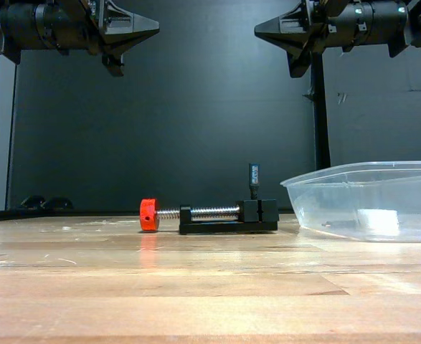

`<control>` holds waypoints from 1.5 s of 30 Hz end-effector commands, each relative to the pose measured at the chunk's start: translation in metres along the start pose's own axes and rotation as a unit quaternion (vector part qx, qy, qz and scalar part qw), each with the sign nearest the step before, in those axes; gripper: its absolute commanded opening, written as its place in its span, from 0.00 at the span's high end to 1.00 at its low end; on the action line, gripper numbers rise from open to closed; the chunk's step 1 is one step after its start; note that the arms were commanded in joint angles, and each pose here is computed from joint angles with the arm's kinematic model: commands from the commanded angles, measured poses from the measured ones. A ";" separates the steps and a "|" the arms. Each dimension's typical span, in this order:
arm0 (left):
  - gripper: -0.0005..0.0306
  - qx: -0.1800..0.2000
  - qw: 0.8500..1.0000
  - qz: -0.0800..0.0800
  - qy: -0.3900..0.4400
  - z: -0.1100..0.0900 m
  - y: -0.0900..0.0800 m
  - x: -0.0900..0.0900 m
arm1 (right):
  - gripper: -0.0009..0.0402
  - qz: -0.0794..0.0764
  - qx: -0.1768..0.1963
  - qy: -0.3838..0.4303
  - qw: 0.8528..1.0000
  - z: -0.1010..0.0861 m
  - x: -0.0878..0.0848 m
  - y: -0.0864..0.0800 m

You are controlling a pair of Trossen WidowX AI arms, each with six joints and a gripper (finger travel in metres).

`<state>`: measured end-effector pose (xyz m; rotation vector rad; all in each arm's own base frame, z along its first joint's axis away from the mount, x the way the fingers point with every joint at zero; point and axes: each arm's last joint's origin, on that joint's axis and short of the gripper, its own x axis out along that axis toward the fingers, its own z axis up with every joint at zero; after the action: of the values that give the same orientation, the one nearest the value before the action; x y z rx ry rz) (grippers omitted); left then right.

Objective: Remove the USB-C connector from taskboard and place in the container

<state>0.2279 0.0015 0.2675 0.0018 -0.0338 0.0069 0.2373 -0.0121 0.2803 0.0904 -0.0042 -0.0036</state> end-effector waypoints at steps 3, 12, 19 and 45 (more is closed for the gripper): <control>0.98 0.000 1.000 0.000 0.000 0.000 0.000 0.000 | 0.98 0.000 0.001 0.001 1.000 0.000 0.000 0.000; 0.98 0.000 1.000 0.000 0.000 0.000 0.000 0.000 | 0.98 0.001 -0.003 0.005 1.000 -0.003 0.000 0.001; 0.98 0.000 1.000 0.000 0.000 0.000 0.000 0.000 | 0.98 0.004 -0.009 0.004 1.000 -0.003 0.000 0.002; 0.98 0.000 1.000 0.000 0.000 0.000 0.000 0.000 | 0.98 0.004 -0.010 0.005 1.000 -0.003 0.000 0.002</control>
<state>0.2279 0.0015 0.2677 0.0022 -0.0341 0.0069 0.2372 -0.0098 0.2775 0.0721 0.0046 0.0059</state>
